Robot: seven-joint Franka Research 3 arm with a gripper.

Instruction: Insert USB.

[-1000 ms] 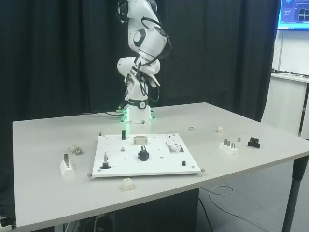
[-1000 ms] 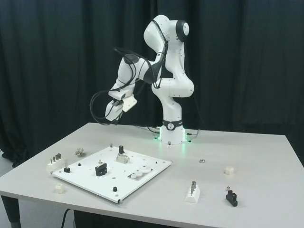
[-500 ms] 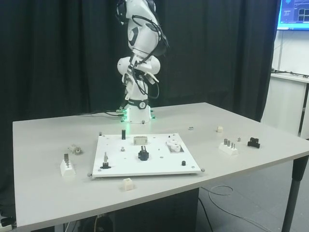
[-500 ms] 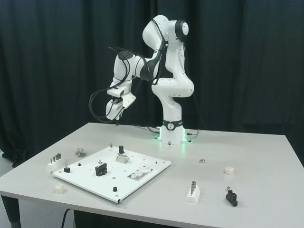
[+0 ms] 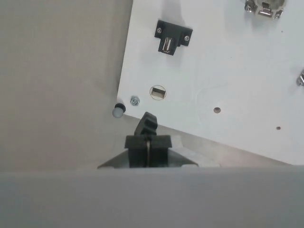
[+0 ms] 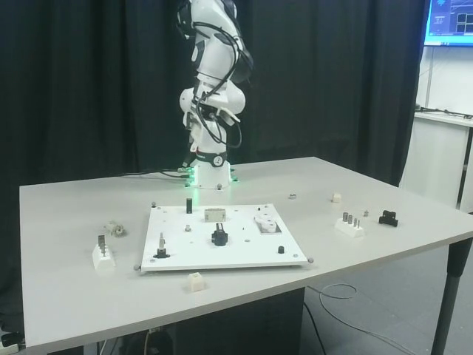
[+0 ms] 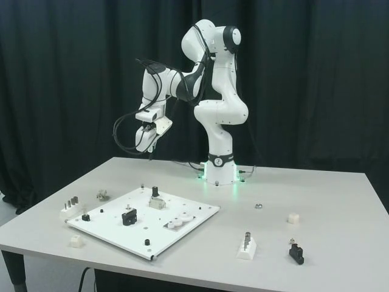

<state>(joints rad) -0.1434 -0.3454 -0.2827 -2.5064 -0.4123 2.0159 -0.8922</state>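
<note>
USB plug (image 5: 146, 124), one in number, appears as a short black piece standing out from the tip of the gripper (image 5: 147, 142); the wrist view shows too little of it to confirm its type. The two black fingers are pressed together on it with only a thin seam between them. The gripper (image 7: 148, 148) hangs high above the grey table (image 6: 66, 222), well apart from everything on it. Below lies one white board (image 5: 237, 71), and on it one black USB socket block (image 5: 173, 37), fixed with two screws, its opening unoccupied. Near the board's corner the wrist view shows one oval recess (image 5: 158, 92), one screw (image 5: 134, 100) and one corner foot (image 5: 117, 110). Off the board, the table carries two white pin holders (image 6: 102, 255) (image 6: 349, 225), two small white cubes (image 6: 195, 281) (image 6: 336, 197) and one black part (image 6: 389, 217).
</note>
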